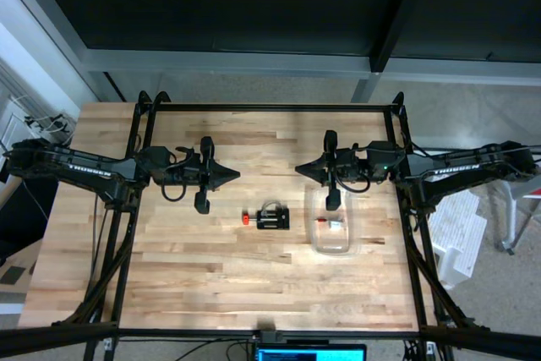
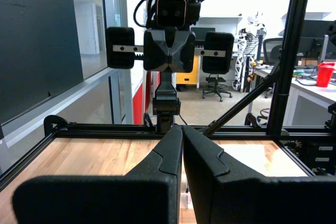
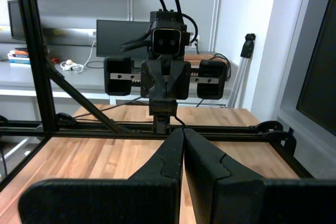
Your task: Remove the RCA connector from the receptacle and place in the container
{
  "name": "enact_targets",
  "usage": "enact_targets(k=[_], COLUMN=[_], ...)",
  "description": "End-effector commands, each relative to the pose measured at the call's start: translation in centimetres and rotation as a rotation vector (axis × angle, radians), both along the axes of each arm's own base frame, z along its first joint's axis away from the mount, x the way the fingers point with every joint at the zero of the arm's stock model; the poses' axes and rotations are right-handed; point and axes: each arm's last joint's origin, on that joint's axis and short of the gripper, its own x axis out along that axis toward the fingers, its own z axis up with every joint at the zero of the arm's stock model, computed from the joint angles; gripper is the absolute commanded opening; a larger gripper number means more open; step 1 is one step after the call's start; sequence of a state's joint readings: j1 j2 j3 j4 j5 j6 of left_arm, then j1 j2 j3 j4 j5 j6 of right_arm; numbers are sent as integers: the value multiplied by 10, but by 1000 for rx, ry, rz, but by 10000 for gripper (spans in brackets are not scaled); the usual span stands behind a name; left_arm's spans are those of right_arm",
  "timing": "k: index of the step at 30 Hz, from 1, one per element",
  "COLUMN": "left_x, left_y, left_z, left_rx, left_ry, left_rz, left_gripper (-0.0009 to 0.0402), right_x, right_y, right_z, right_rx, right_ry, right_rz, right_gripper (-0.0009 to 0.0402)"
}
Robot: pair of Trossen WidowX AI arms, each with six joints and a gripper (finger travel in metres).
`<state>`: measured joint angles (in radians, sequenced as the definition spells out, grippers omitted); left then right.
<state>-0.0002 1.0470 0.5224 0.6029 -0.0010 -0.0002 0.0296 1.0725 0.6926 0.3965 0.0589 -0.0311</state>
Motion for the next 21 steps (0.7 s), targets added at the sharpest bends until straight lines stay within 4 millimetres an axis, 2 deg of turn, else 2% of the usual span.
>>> enact_targets(k=[1,21], left_x=[0,0], left_y=[0,0], left_z=[0,0], left_rx=[0,0], left_ry=[-1,-1], left_rz=[0,0], left_gripper=[0,0], right_x=[-1,-3], right_y=[0,-2], right_z=[-4,-15], right_rx=[0,-1], right_ry=[2,1], right_rz=[0,12], right_gripper=[0,0])
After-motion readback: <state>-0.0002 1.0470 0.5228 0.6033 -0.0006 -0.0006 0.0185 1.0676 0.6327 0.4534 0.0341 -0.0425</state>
